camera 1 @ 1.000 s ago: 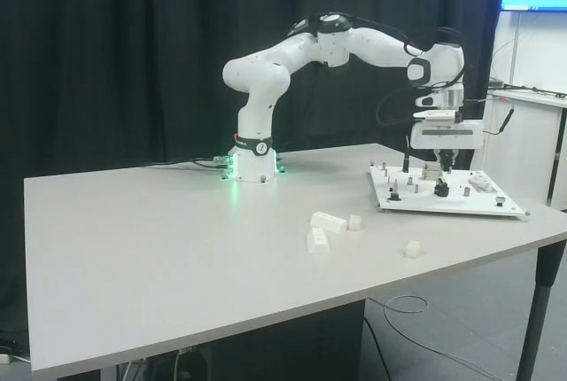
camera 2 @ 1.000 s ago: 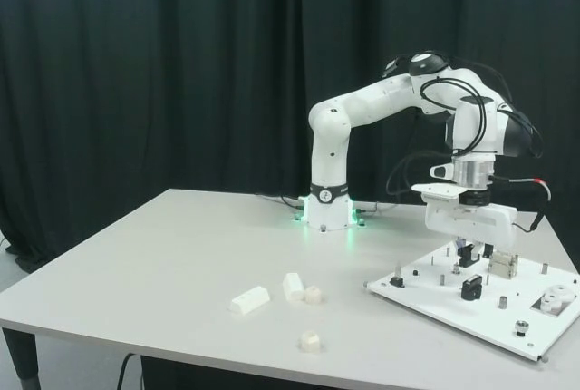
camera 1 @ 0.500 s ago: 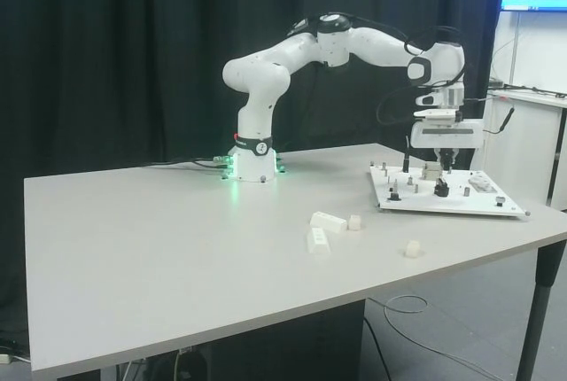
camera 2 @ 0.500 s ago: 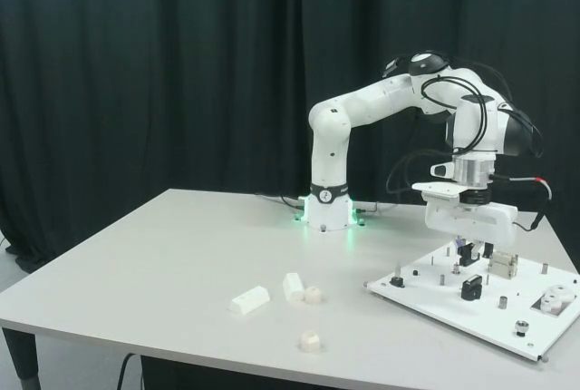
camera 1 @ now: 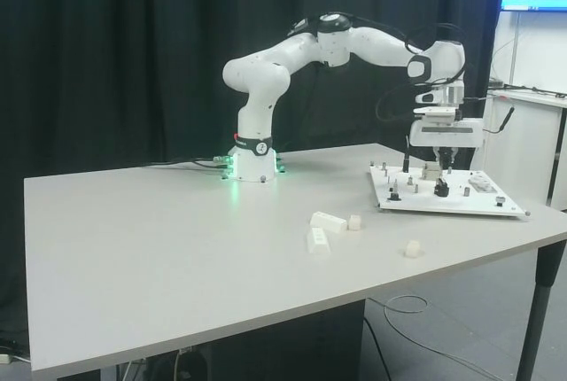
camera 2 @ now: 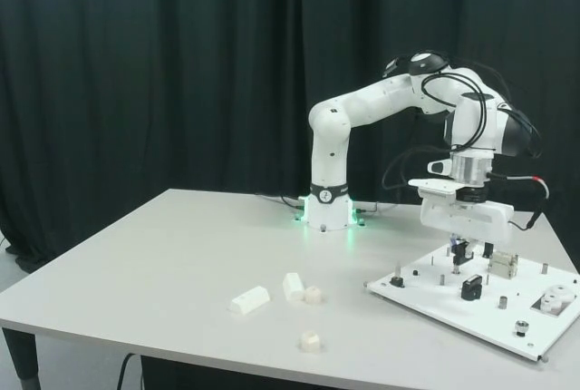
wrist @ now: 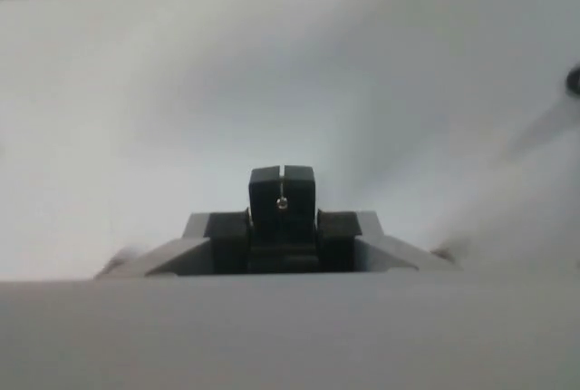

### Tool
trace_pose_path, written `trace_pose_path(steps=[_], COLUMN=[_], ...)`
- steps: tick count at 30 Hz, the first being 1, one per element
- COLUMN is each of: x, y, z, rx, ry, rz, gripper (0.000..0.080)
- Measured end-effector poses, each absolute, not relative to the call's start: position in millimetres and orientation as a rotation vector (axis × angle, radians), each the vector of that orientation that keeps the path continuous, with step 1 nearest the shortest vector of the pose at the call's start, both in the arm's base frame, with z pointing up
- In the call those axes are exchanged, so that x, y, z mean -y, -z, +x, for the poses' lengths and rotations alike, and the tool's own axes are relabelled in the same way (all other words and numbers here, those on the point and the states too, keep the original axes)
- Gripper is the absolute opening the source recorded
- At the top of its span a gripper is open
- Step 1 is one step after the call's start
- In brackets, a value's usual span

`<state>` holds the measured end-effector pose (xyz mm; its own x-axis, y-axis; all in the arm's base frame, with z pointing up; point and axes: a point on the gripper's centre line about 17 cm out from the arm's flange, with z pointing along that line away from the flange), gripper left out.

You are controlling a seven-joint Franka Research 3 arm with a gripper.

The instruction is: Place D-SUB.

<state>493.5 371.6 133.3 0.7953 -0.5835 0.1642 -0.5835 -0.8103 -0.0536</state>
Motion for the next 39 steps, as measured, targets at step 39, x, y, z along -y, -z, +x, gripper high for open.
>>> trace_pose_path(steps=[39], x=[-216.2], y=[-100.9], z=[637.4], rx=[-0.576], ry=[0.264], rz=[-3.112], gripper=[0.0154])
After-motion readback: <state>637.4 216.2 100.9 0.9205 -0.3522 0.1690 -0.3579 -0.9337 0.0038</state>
